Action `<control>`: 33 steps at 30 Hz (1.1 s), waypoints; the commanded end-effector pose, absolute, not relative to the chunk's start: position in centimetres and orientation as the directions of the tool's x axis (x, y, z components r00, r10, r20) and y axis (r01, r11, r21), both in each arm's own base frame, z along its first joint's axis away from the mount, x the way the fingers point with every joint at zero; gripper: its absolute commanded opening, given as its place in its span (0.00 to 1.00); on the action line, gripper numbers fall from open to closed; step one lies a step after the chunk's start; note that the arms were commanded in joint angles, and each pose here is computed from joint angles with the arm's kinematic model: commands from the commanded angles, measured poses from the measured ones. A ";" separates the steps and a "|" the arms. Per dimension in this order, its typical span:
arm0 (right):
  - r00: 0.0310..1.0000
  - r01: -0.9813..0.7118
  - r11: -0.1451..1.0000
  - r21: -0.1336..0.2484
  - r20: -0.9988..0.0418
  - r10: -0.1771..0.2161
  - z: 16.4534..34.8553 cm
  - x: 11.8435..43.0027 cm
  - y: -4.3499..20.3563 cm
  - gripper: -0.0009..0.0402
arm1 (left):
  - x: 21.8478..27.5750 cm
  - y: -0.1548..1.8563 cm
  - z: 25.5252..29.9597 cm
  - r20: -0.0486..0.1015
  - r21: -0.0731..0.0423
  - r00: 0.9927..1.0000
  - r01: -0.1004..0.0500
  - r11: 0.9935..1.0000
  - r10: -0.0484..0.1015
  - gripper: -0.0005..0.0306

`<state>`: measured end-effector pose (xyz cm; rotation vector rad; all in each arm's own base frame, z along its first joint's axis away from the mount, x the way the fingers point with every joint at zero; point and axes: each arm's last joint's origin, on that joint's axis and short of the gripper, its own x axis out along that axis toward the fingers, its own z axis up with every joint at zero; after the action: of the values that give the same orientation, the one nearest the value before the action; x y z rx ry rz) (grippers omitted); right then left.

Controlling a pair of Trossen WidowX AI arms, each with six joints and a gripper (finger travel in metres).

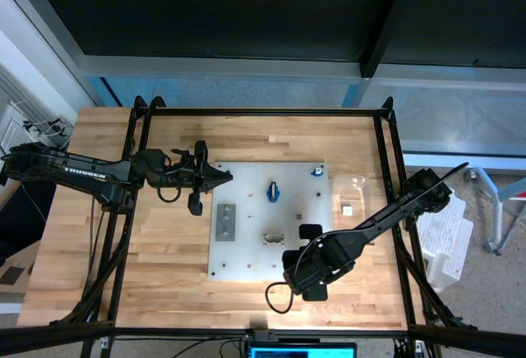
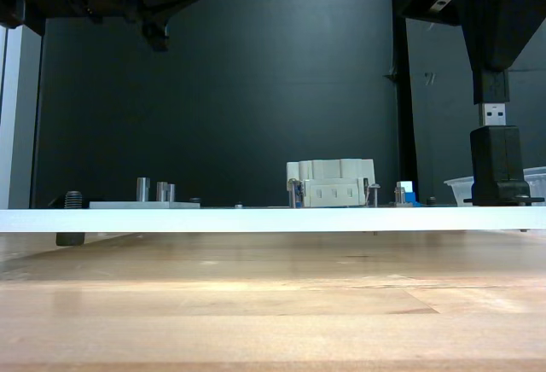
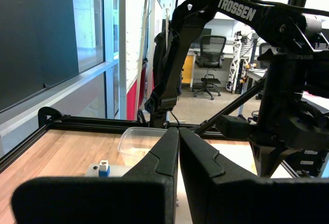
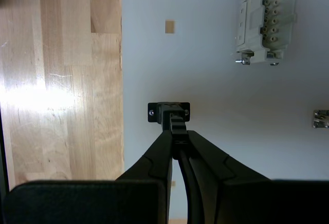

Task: Pick the USB connector and install on taskboard

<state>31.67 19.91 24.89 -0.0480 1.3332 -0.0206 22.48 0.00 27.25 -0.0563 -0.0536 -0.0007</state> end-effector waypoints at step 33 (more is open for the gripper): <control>0.220 -0.018 0.999 -0.036 -0.975 -0.032 22.9 31.6 20.0 0.02 | 22.48 0.00 27.25 0.054 -0.056 0.999 0.002 0.998 0.001 0.02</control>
<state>31.64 19.93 23.16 -0.0442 1.3397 -0.0105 22.48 0.00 27.25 -0.0563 -0.0536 -0.0004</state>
